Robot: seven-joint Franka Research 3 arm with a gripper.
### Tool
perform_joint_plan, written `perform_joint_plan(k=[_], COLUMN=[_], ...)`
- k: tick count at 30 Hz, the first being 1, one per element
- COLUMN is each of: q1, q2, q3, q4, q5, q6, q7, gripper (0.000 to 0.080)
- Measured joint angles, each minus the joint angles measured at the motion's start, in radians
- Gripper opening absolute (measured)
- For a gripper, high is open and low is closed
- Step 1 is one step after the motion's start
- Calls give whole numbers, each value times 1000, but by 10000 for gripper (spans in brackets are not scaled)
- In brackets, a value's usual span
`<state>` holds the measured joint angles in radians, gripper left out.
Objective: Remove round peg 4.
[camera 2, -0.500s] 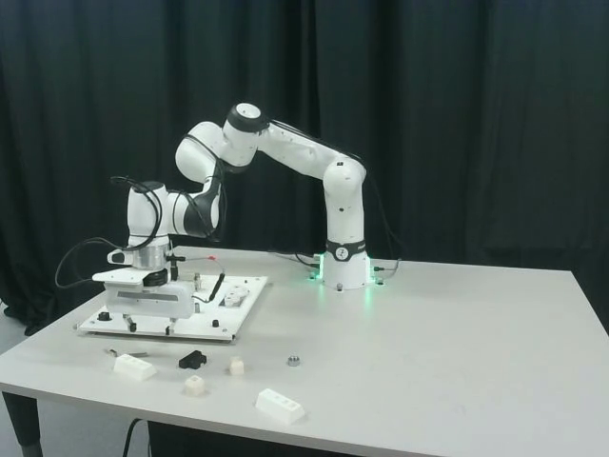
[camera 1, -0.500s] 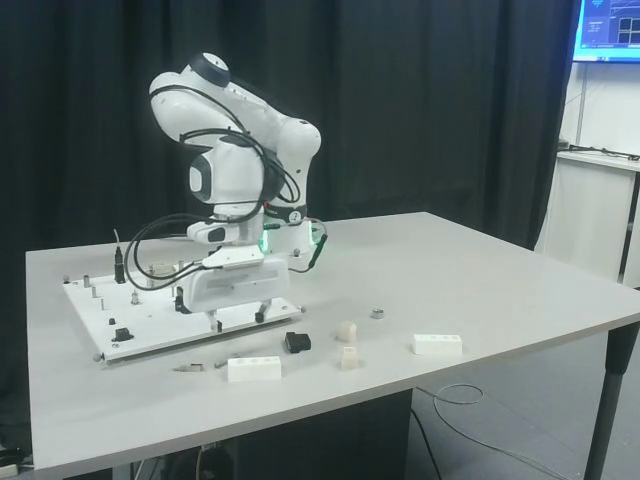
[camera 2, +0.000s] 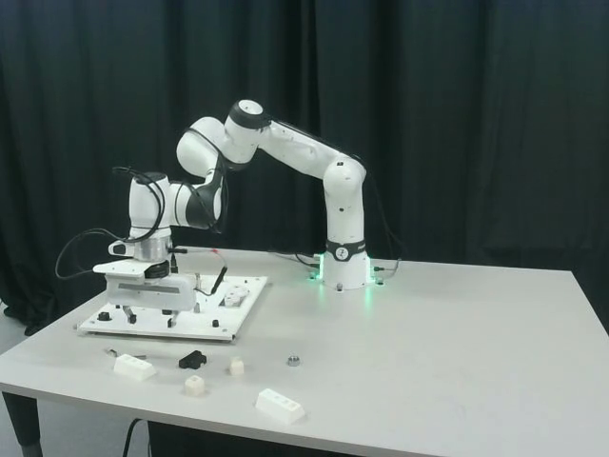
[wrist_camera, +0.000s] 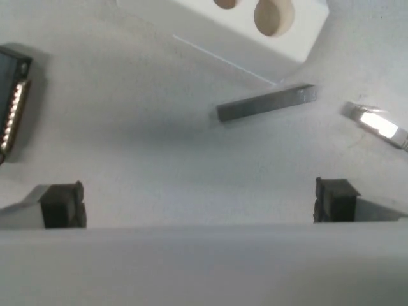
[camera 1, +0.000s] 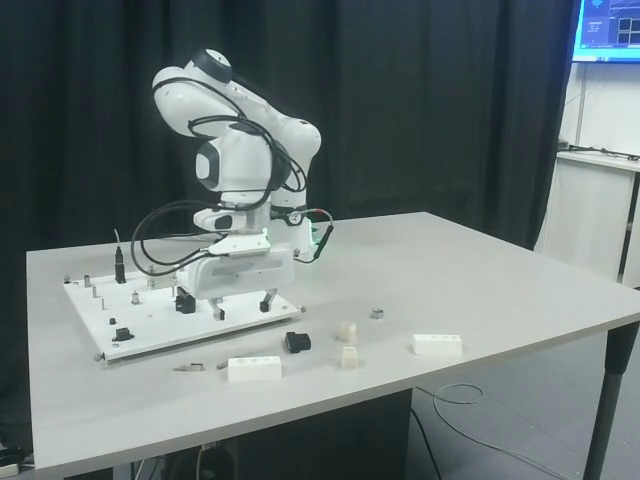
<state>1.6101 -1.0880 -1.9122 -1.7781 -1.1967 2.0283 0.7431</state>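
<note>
The white board [camera 1: 150,325] [camera 2: 205,324] lies on the left part of the grey table. Several short pegs [camera 1: 100,296] stand near its far left edge; I cannot tell which is round peg 4. My gripper [camera 1: 241,306] [camera 2: 150,318] hangs just above the board, open, with nothing between its black fingertips [wrist_camera: 62,204]. In the wrist view the gripper [wrist_camera: 197,203] looks down on bare board, with a grey bar [wrist_camera: 264,104], a shiny metal peg [wrist_camera: 376,124] and a white block with holes [wrist_camera: 255,22] beyond the fingertips.
Off the board's front edge lie a white block [camera 1: 254,368], a black piece [camera 1: 297,342], two small white pieces [camera 1: 347,330], a metal nut [camera 1: 378,312] and another white block [camera 1: 437,344]. A black cable [camera 1: 160,235] loops over the board. A connector [wrist_camera: 13,108] is fixed to the board.
The hand has lifted a little off the board and the wrist has straightened up. The fingers hold nothing.
</note>
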Motion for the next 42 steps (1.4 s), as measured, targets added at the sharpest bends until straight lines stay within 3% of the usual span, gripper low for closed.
perform_joint_plan(k=[21, 30, 42], q1=[-1, -10, -80], q2=[5, 7, 16], q3=[31, 32, 39], q4=[-1, -9, -87], q5=[3, 7, 11], q6=[-79, -143, -210], q7=[0, 0, 0], gripper=[800, 800, 800])
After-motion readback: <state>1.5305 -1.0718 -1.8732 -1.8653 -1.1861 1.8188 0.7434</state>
